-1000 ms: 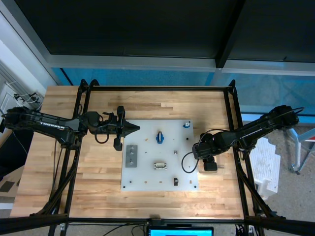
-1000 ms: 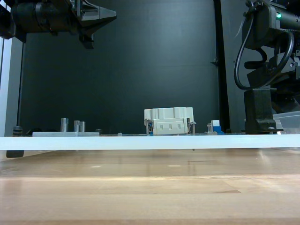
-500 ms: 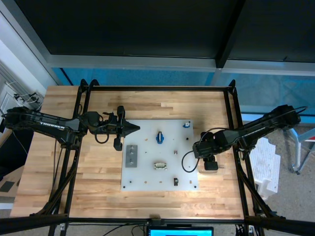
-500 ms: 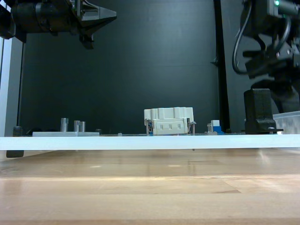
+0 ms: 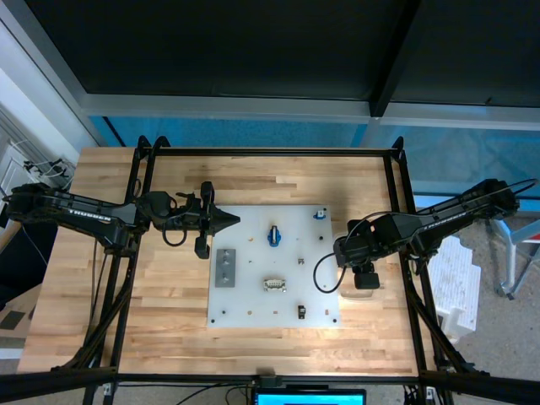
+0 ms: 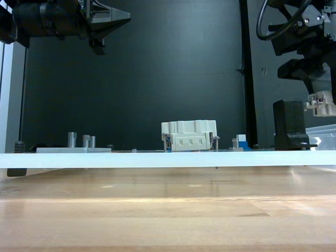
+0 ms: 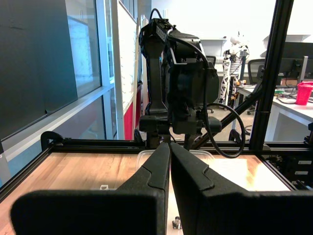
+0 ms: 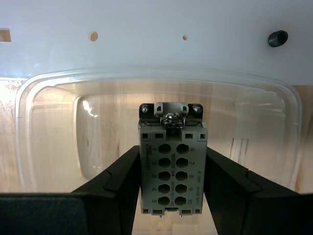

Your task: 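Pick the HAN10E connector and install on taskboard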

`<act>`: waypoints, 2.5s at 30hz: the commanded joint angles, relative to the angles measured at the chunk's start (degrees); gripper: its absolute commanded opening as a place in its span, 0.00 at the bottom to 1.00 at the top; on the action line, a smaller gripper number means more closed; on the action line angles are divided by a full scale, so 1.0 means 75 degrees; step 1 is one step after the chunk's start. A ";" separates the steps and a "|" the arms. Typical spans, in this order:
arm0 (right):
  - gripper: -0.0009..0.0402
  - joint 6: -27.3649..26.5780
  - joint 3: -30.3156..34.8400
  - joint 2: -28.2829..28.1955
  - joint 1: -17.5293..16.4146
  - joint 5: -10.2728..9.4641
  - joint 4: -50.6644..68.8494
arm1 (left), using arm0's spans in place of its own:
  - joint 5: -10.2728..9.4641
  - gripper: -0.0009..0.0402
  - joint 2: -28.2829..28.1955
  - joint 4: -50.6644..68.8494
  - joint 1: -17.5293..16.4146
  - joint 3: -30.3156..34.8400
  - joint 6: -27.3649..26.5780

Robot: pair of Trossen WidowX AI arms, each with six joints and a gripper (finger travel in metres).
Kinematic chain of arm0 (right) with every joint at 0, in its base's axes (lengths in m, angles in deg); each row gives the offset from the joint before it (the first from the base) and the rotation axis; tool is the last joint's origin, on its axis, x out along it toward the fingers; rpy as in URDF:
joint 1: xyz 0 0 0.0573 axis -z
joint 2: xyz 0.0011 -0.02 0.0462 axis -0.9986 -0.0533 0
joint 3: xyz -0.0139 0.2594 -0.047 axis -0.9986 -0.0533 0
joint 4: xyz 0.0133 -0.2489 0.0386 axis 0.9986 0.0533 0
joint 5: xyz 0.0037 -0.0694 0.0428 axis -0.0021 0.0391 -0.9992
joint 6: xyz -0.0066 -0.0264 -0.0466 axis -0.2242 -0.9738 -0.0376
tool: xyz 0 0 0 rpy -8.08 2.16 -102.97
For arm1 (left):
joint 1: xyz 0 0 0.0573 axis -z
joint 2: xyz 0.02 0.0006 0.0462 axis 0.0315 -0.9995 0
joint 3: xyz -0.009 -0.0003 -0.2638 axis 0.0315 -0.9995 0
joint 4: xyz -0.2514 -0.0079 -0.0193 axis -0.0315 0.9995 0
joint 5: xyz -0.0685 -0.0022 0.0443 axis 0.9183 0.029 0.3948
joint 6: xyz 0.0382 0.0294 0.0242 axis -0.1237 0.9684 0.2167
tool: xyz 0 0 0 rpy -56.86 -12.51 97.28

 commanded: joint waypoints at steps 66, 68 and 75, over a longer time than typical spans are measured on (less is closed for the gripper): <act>0.08 0.0160 0.8102 -0.6933 0.0160 -0.0192 0.1081 | 0.0003 0.02 0.0000 -0.0003 -0.0003 0.0000 0.0000; 0.08 0.0108 0.8137 -0.7003 0.0163 -0.0195 0.1090 | 0.0003 0.02 0.0000 -0.0003 0.0000 0.0000 0.0000; 0.08 -0.0009 0.8110 -0.7000 0.0184 -0.0175 0.1005 | 0.0003 0.02 0.0000 -0.0003 0.0000 0.0000 0.0000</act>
